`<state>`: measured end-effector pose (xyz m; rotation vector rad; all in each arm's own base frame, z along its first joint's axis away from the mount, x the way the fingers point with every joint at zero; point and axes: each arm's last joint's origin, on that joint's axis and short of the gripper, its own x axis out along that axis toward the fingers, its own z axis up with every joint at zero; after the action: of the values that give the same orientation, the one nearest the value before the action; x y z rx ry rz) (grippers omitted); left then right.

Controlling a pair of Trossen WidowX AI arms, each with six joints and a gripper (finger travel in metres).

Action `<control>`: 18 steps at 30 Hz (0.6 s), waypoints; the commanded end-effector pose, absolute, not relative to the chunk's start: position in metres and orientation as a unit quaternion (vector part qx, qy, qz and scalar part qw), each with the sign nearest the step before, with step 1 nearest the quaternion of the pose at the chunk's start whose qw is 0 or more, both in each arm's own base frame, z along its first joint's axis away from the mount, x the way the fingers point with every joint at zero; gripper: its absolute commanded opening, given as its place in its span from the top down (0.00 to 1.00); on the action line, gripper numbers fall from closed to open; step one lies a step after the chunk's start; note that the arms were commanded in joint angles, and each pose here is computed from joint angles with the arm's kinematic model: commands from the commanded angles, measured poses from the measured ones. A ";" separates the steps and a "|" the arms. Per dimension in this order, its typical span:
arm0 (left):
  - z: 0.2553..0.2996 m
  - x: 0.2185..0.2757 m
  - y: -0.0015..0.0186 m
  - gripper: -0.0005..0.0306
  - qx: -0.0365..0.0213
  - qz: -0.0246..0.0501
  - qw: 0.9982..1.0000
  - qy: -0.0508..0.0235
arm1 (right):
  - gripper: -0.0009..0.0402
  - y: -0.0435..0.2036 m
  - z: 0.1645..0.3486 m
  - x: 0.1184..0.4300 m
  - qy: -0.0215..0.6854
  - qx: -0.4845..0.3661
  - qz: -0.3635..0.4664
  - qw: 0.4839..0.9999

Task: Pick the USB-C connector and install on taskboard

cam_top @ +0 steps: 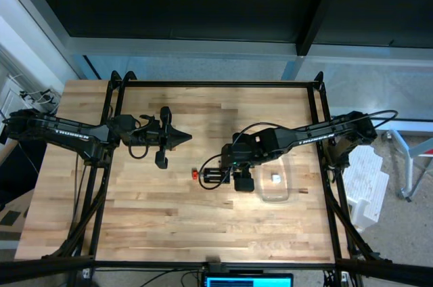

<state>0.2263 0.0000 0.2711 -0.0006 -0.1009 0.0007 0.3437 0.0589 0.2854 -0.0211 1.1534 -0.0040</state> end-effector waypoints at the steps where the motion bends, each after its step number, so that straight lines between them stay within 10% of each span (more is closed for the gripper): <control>1: 0.2712 0.2263 0.0000 0.98 0.000 0.000 0.999 -0.051 | 0.42 0.058 0.291 0.340 0.539 -0.009 -0.002 0.842; 9: 0.2712 0.2263 0.0001 0.98 0.000 0.000 0.999 -0.051 | 0.51 0.052 0.305 0.330 0.497 -0.007 0.004 0.868; 18: 0.2712 0.2263 0.0000 0.98 0.000 0.000 0.999 -0.051 | 0.89 0.028 0.322 0.304 0.332 -0.002 0.001 0.943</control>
<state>0.2263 0.0000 0.2710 -0.0006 -0.1005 0.0007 0.3068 0.0299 0.3201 0.0010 0.7315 0.0000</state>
